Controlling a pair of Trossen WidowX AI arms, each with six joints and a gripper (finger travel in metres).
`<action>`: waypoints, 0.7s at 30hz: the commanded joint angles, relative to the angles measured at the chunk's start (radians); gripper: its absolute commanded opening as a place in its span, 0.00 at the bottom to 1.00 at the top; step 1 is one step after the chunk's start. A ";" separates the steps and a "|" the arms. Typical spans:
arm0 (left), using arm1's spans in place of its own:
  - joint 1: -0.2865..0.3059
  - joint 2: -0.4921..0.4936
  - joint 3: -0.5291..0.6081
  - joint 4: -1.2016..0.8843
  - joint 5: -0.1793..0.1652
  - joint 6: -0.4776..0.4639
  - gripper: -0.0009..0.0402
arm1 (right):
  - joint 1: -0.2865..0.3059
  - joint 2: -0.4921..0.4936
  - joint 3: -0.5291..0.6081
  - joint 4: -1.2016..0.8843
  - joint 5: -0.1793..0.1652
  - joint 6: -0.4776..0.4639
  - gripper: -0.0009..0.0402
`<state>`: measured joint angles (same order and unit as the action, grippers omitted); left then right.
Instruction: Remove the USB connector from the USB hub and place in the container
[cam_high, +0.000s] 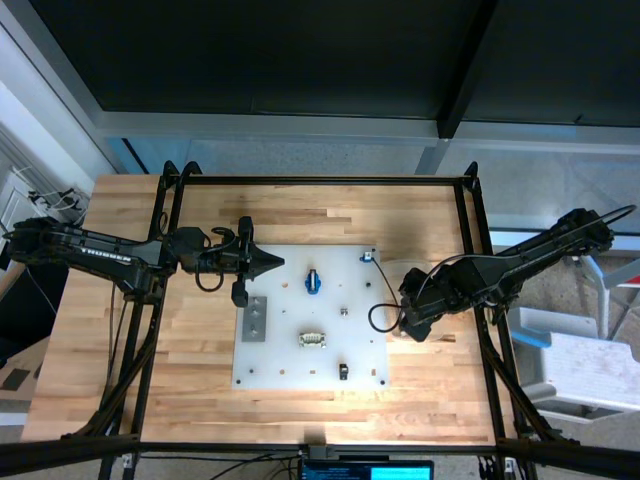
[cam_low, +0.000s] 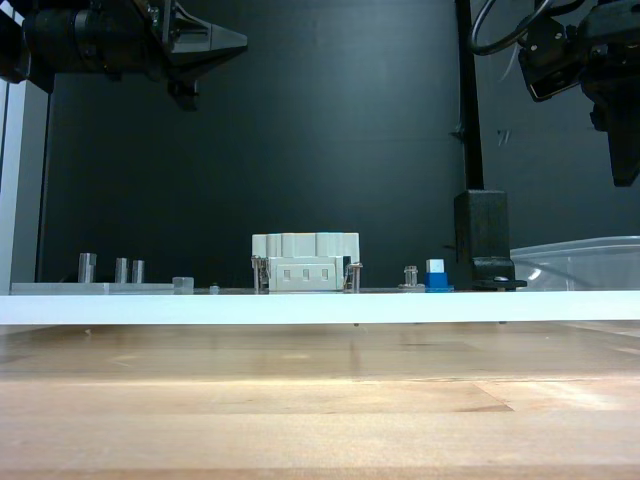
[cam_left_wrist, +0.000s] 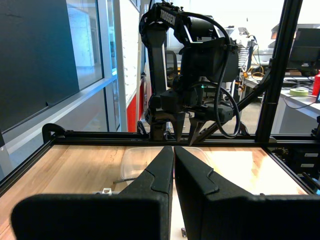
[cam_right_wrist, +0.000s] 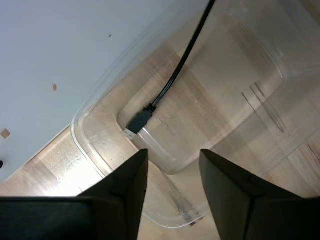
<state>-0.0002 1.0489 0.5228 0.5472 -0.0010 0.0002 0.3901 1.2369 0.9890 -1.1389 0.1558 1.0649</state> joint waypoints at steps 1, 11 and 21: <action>0.000 0.000 0.000 0.000 0.000 0.000 0.02 | 0.000 0.001 0.000 0.000 0.001 0.005 0.43; 0.000 0.000 0.000 0.000 0.000 0.000 0.02 | 0.000 0.001 0.000 0.001 0.000 0.005 0.45; 0.000 0.000 0.000 0.000 0.000 0.000 0.02 | 0.000 0.001 0.000 0.007 0.000 0.005 0.43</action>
<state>-0.0002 1.0489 0.5228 0.5472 -0.0013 -0.0002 0.3901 1.2373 0.9890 -1.1316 0.1562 1.0706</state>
